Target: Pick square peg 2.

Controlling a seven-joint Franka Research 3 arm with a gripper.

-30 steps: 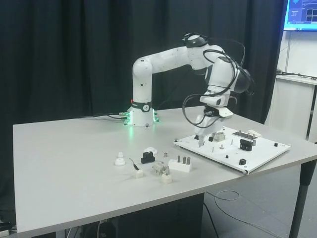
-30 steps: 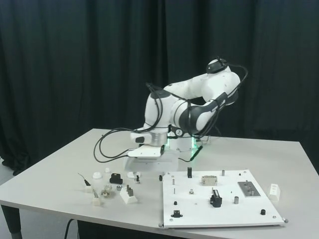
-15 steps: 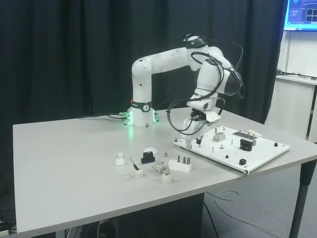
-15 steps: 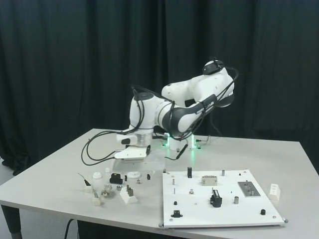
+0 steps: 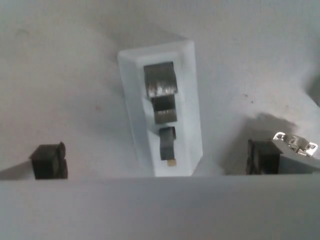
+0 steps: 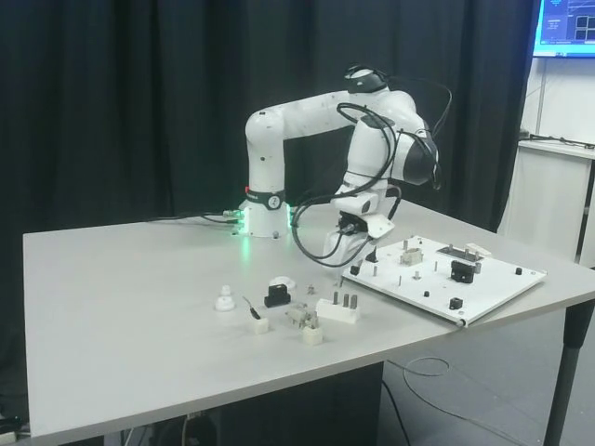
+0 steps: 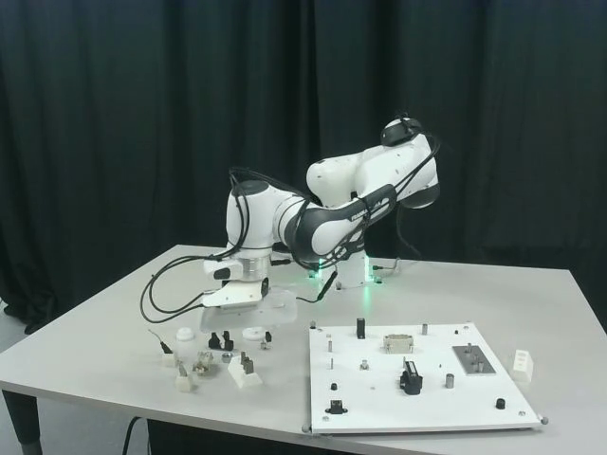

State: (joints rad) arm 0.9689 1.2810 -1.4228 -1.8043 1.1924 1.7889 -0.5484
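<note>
the hand (image 7: 232, 297) hovers over the white peg holder (image 5: 161, 107) at centre frame, grip state untellable, and may seize a neighbouring peg since three stand close together.

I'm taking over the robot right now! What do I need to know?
Gripper: hangs above the grey table, over the loose parts beside the white board. No sign that it holds anything.
Pegs: three pegs stand in a row in the white block, which the wrist camera looks down on. The middle peg sits between two others; I cannot tell which one is square peg 2.
Done: the arm is near the block.
Left: line up over the right peg, go down, grip it and lift it out.
</note>
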